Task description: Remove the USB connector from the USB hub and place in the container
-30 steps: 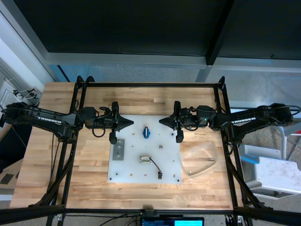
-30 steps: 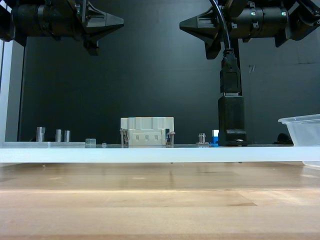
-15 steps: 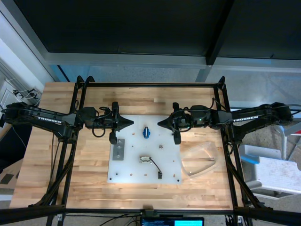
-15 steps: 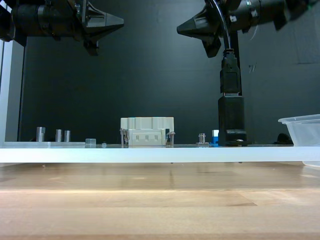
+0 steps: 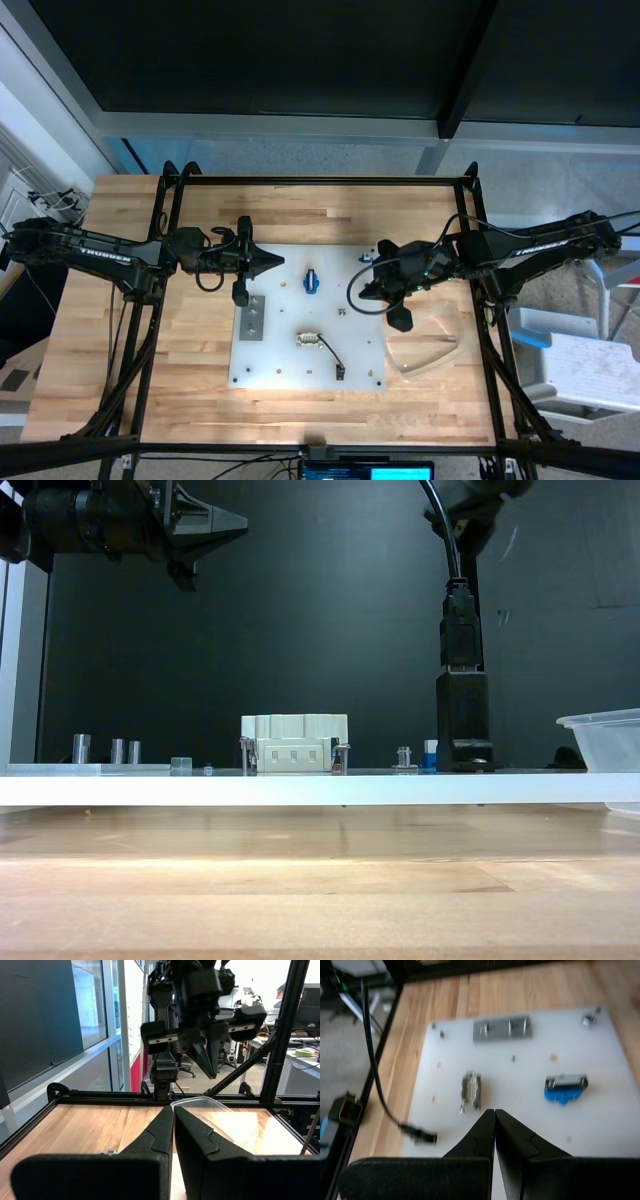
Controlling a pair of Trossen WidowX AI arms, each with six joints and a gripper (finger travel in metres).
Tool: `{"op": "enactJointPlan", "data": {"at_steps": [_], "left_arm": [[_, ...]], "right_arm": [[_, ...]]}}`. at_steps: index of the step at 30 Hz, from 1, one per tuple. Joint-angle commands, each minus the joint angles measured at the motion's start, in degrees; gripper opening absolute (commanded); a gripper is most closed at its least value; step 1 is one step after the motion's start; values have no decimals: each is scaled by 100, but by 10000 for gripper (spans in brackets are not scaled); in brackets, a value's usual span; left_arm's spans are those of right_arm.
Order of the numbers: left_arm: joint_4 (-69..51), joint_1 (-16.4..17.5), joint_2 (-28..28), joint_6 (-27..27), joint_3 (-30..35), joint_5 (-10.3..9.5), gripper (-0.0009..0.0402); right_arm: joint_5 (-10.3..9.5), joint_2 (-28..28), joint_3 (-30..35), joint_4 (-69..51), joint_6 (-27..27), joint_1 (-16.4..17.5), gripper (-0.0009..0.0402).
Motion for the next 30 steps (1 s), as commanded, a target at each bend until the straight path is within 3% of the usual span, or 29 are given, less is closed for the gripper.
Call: {"op": "enactJointPlan", "data": {"at_steps": [1, 6, 15, 20, 30], "left_arm": [[0, 0, 0, 2, 0, 0, 1], [4, 0, 0, 2, 0, 2, 1], [2, 0, 0, 2, 0, 2, 1], [2, 0, 0, 0, 0, 2, 1], [2, 0, 2, 2, 0, 2, 1]], "right_arm": [[138, 199, 280, -575, 299, 181, 0], [457, 509, 857, -1416, 673, 442, 0], [555, 1091, 1545, -2057, 1259, 874, 17], [861, 1333, 1587, -2048, 1537, 1158, 68], [863, 1725, 1587, -1818, 1821, 1580, 177]]}}
